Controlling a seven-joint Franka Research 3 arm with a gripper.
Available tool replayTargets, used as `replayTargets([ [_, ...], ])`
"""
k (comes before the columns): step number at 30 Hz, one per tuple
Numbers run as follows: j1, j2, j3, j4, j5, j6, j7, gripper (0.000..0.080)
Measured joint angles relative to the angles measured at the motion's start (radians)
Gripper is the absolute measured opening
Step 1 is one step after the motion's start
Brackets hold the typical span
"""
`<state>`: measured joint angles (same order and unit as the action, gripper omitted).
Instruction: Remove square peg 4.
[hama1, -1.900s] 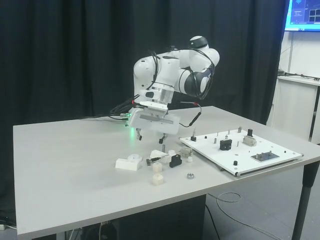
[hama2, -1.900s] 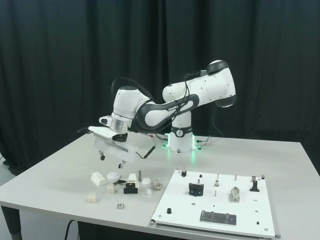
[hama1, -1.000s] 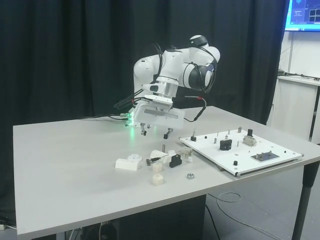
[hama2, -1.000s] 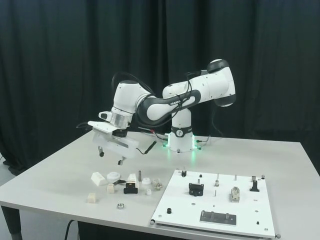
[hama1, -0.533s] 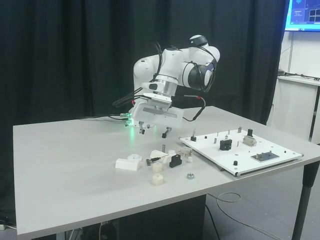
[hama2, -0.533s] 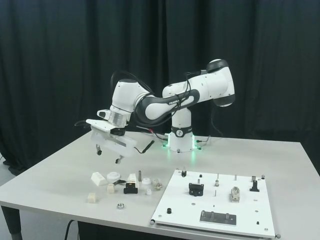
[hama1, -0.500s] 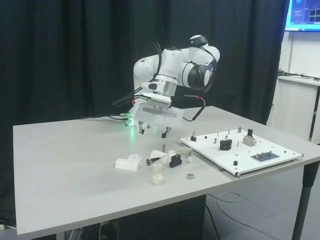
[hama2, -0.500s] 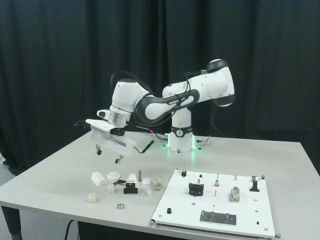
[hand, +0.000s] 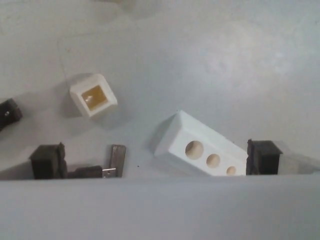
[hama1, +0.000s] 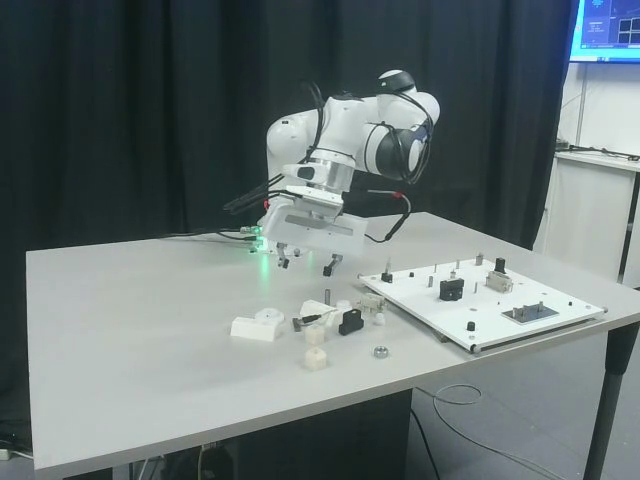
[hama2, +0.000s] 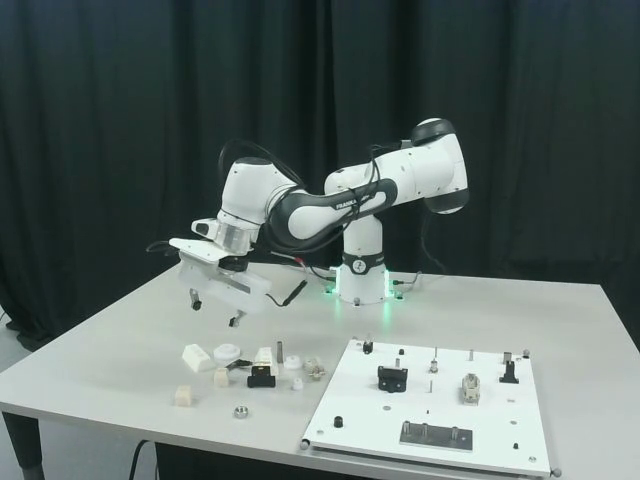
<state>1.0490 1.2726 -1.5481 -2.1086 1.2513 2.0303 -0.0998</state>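
The black-fingered gripper (hama1: 306, 266) hangs empty, jaws apart, above the grey bench (hama1: 130, 300), and what I take for the small grey square metal peg (hama1: 327, 297) stands among loose parts (hama1: 258, 325) beside the white board (hama1: 410, 298), so removal looks done.

White assembly board (hama2: 440, 415) lies on the grey table (hama2: 120, 350). Loose small parts (hama2: 250, 370) lie on the table just beside the board; gripper (hama2: 214, 309) hangs above the table near those parts.

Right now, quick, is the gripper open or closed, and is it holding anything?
Gripper: open, holding nothing, hanging in the air above the loose parts on the table.
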Motion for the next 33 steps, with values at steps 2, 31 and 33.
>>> replayTargets([
  [2,0.000,0.000,0.000,0.002,-0.003,-0.004,0.000,0.0800],
  [31,0.114,-0.001,-0.051,0.013,-0.023,-0.272,0.061,0.0800],
  [33,0.138,-0.001,-0.056,0.012,-0.028,-0.295,0.085,0.0800],
])
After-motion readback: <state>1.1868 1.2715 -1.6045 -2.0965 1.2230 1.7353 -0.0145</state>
